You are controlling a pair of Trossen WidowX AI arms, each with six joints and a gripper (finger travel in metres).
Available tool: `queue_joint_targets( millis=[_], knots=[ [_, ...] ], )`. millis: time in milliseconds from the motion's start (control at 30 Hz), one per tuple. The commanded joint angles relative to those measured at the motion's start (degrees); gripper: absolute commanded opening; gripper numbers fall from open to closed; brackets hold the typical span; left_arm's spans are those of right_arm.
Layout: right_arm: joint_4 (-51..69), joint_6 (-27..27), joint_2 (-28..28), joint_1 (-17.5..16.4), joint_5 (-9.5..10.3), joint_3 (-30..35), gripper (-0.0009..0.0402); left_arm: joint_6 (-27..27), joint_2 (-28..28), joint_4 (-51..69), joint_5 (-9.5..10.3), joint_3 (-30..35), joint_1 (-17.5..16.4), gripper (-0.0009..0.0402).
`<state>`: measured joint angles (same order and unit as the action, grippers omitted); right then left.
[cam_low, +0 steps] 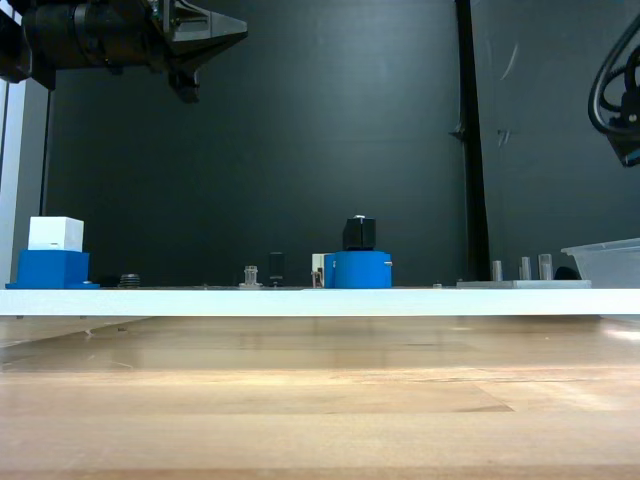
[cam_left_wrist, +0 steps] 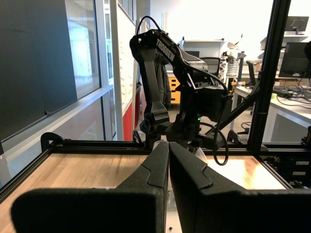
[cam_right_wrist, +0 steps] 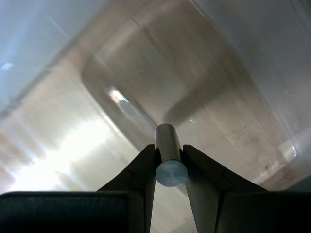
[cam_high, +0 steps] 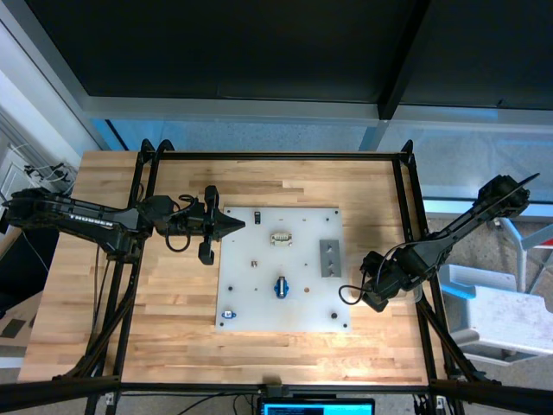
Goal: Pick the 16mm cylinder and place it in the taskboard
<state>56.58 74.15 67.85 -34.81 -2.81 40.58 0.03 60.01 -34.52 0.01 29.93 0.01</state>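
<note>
16mm cylinder (cam_right_wrist: pixel 169 154): smooth, round, dull-grey metal

Black arms (cam_high: pixel 78 213), looped cables (cam_left_wrist: pixel 227 145), white TROSSEN lettering (cam_left_wrist: pixel 164 48)

Low view's edges crop the left tool (cam_low: pixel 238 35) and right tool (cam_right_wrist: pixel 169 148); 16mm cylinder (cam_right_wrist: pixel 171 173) unseen from above.

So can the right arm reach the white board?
Probably yes: the right gripper, shut on the peg over the clear bin, sits beside the board with nothing between. The left gripper hangs shut above its opposite edge.
</note>
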Motion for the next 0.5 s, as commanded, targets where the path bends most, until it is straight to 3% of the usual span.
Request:
queue_joint_targets(
  millis=[33, 500],
  knots=[
    [1.53, -1.20, -0.28, 0.02, -0.09, 1.73, 0.0024, 0.00, 0.00, -0.02, 0.00, 0.02, 0.00, 0.0000],
    [12.68, -4.61, -0.37, 0.85, -0.15, 11.58, 0.0023, 0.02, 0.00, -0.02, 0.00, 0.02, 0.00, 0.0000]
  ],
)
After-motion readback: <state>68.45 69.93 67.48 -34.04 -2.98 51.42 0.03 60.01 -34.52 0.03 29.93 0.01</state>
